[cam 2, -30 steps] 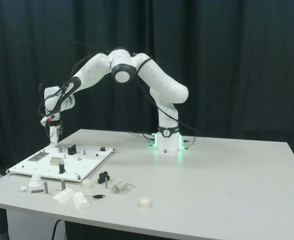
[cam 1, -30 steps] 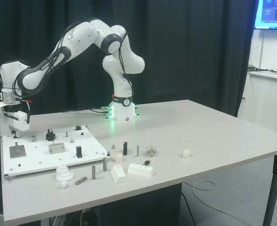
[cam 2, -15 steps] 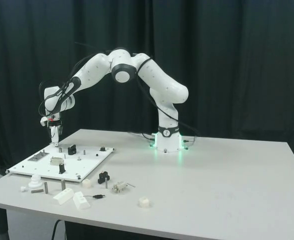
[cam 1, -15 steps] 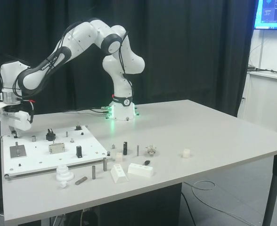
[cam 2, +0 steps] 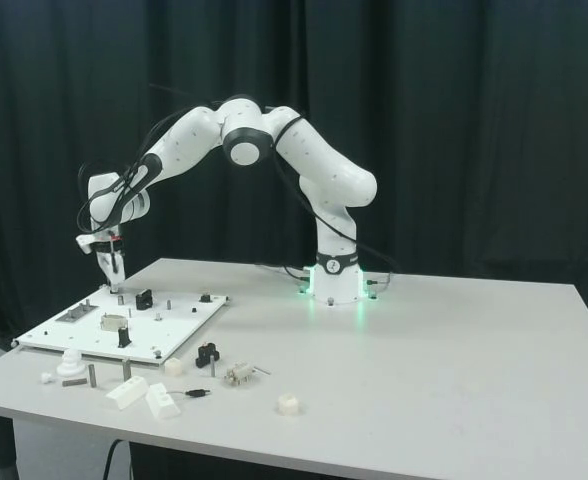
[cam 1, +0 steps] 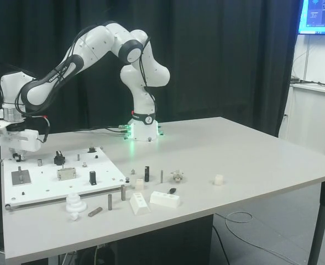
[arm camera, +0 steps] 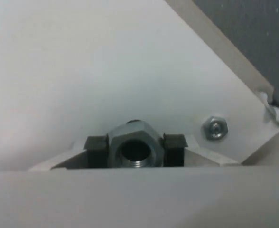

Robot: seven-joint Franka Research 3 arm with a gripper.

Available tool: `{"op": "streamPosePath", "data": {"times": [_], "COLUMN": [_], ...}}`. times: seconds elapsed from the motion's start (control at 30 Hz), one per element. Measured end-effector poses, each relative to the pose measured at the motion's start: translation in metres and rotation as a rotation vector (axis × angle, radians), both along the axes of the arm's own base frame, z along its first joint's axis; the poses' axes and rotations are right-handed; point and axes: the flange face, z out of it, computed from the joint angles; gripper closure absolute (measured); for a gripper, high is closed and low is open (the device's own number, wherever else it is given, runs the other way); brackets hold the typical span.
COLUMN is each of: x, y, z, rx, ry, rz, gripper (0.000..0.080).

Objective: Remove bolt 4.

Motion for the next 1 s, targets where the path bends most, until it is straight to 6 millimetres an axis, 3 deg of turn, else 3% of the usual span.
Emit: {"op": "streamPosePath", "data": {"times": [1.0], "x": [-0.001], "y": [-0.0008], "z": [0.0004], "rx": [-0.009], "ry": [0.007], "rz": [0.45], "gripper": [0.0559]}}
